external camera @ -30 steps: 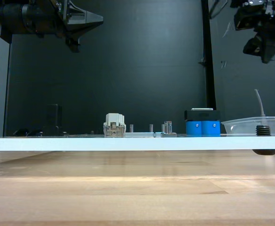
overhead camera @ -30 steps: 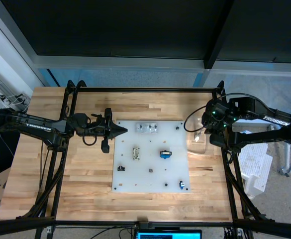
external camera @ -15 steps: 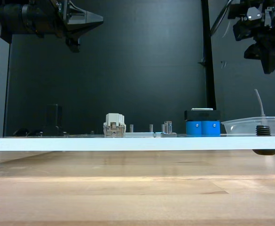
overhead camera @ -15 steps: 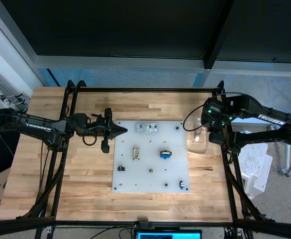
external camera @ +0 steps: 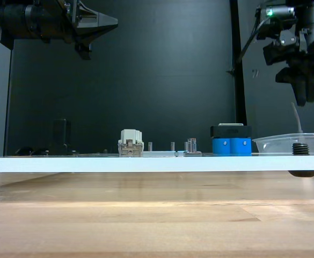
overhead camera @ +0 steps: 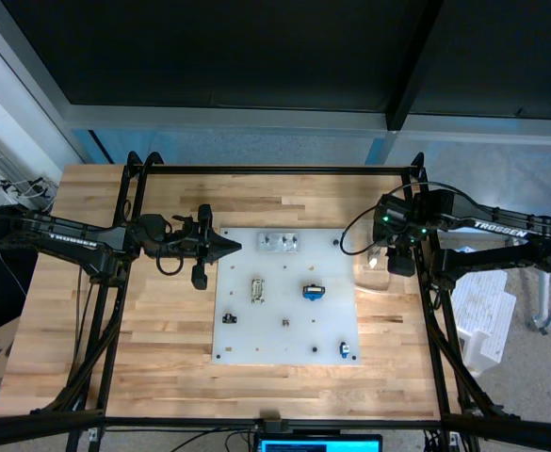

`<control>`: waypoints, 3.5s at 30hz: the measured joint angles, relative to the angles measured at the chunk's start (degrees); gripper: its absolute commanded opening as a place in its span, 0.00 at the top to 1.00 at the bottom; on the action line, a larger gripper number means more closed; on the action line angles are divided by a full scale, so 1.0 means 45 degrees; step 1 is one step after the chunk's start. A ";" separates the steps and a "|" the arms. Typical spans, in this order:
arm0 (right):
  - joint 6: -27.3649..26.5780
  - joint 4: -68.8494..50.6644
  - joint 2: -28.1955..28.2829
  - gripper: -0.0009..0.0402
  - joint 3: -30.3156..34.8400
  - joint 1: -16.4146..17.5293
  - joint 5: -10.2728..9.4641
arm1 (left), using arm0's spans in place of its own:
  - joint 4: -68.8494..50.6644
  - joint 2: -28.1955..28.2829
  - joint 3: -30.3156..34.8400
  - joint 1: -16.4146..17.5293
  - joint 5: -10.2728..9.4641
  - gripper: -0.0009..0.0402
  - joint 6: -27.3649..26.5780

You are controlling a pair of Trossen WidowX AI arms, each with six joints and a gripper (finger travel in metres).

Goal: Pick the RJ45 connector and install on taskboard

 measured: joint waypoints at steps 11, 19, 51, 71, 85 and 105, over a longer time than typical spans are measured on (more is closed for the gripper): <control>-0.0423 0.1234 0.0364 0.58 -0.1093 -0.0204 0.0345 | -0.0005 0.0000 0.0005 0.0000 0.0005 0.98 0.0005; -0.0719 0.2302 0.0520 0.59 -0.1700 -0.0277 0.0335 | -0.0005 0.0000 0.0005 0.0000 0.0000 0.98 0.0005; -0.1239 0.2895 0.1608 0.68 -0.1953 -0.0413 0.0238 | -0.0010 0.0000 0.0000 0.0000 0.0000 0.98 0.0005; -0.1292 0.2890 0.1608 0.94 -0.1953 -0.0413 0.0141 | -0.0010 -0.0005 0.0000 0.0000 0.0005 0.98 0.0000; -0.1292 0.2764 0.1603 0.98 -0.1870 -0.0413 0.0189 | -0.0010 0.0000 0.0005 0.0000 0.0000 0.98 0.0005; -0.0942 0.0087 0.1549 0.98 0.0743 -0.0228 0.0180 | -0.0010 0.0000 0.0005 0.0000 0.0000 0.98 0.0005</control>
